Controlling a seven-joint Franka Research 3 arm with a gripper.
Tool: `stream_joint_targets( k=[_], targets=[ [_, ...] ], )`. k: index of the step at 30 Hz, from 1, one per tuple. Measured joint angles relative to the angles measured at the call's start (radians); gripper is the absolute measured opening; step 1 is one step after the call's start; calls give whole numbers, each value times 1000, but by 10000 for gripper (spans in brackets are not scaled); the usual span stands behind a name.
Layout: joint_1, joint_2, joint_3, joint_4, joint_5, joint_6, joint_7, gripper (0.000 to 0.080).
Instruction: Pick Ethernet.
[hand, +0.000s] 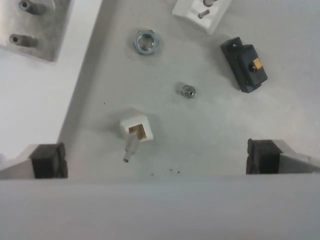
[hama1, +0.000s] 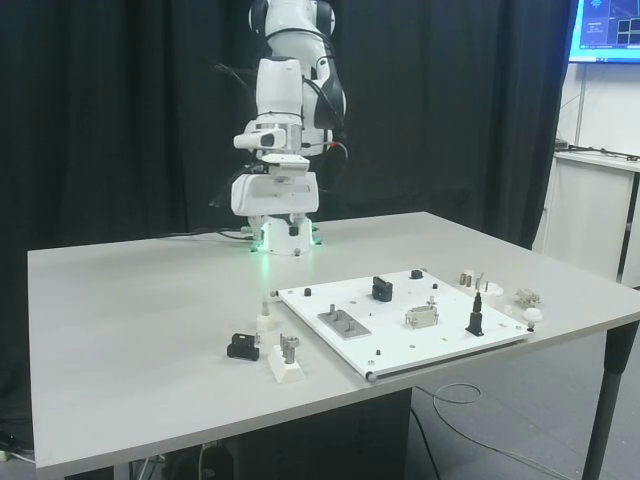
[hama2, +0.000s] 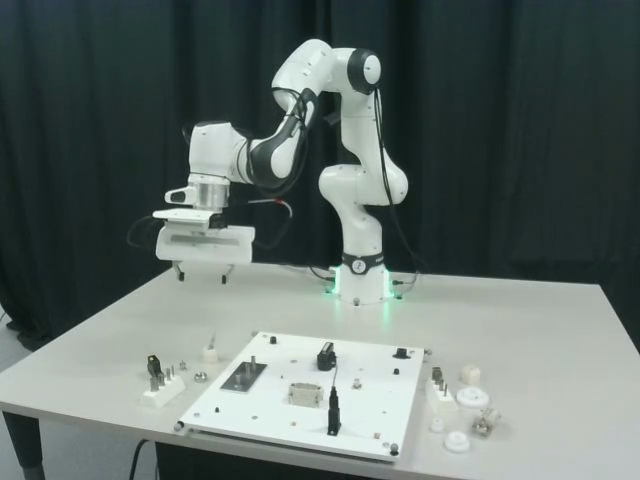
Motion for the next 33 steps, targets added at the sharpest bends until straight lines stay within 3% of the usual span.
stream_joint_targets(
  k=[14,19,26,33],
  targets=[
    [0,0,-10,16,-17,-18,-85,800],
    [0,-2,-10,19,-43,-18,-168,800],
    [0,-5,-10,19,-47,-13,-308,800],
    [0,-5,-13,11,-48,27,-488,800]
  ],
)
